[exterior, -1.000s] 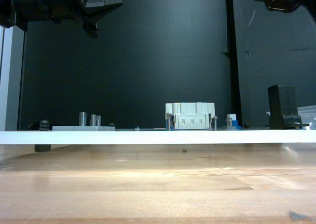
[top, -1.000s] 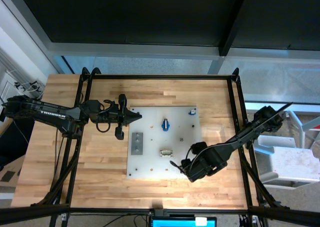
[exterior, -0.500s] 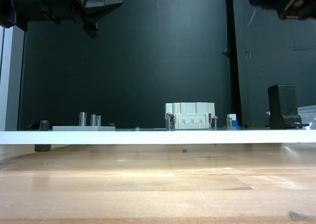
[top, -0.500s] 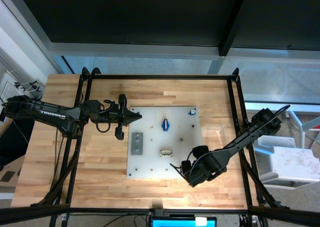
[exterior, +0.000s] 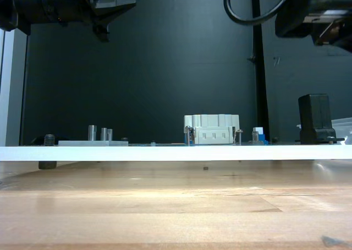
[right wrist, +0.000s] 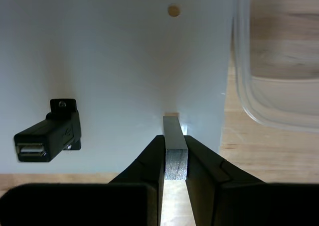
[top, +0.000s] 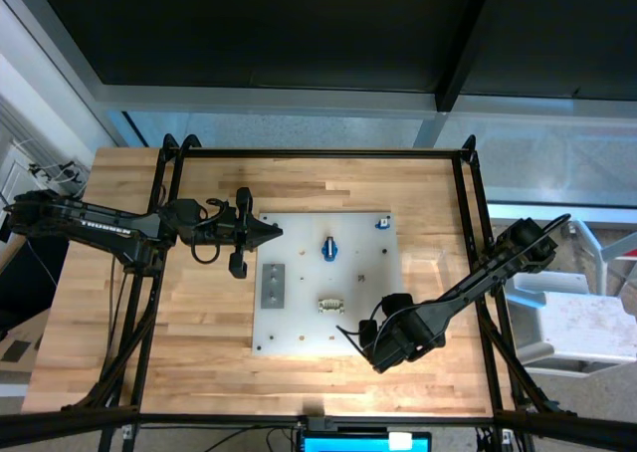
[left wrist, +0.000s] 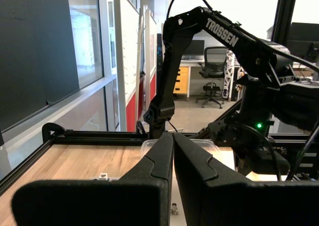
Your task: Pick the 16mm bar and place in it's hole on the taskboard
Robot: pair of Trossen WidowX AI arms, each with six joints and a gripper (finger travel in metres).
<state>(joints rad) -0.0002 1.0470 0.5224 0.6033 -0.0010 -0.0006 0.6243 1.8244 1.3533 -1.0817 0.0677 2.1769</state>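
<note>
On the wooden table lay the white task board. The right gripper hung above the board's near right part, its fingers clamped on the 16mm bar, which was held clear of the board. The left gripper stood high over the board's far left corner, its fingers pressed together on nothing.

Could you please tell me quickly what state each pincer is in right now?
Left pincer: shut, empty, raised over the taskboard's far-left corner.
Right pincer: shut on the 16mm bar, above the taskboard's near-right part.
</note>
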